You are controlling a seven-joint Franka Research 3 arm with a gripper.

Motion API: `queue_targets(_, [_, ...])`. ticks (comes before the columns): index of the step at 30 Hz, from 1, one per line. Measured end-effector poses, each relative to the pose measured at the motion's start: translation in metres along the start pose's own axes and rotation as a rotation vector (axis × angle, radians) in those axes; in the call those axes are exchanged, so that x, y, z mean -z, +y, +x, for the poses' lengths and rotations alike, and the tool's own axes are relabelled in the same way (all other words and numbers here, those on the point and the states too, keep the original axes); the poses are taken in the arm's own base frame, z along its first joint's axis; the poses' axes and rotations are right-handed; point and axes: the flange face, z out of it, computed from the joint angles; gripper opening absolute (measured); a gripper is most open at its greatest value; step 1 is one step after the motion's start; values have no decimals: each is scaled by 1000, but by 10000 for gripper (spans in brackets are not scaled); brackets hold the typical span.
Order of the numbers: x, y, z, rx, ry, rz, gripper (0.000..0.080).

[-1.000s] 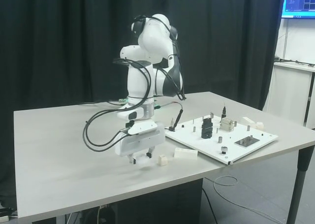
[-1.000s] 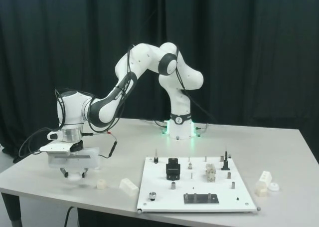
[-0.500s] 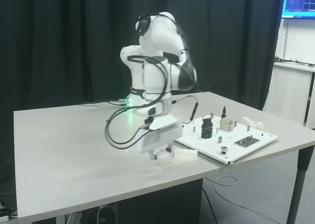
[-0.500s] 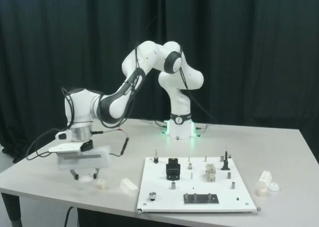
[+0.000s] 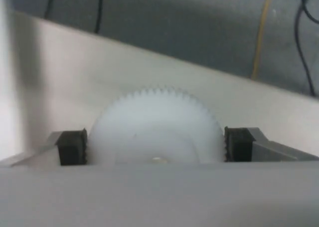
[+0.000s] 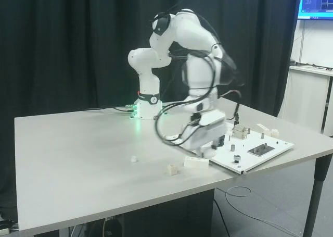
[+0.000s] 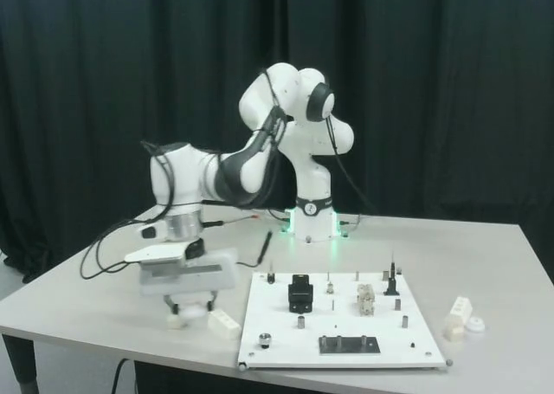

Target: Insert large gear.

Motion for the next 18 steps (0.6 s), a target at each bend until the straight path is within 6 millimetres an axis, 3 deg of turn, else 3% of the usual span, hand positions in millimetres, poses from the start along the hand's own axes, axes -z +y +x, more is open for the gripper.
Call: queue_targets(18, [15,-156,-70,155,3,5,596])
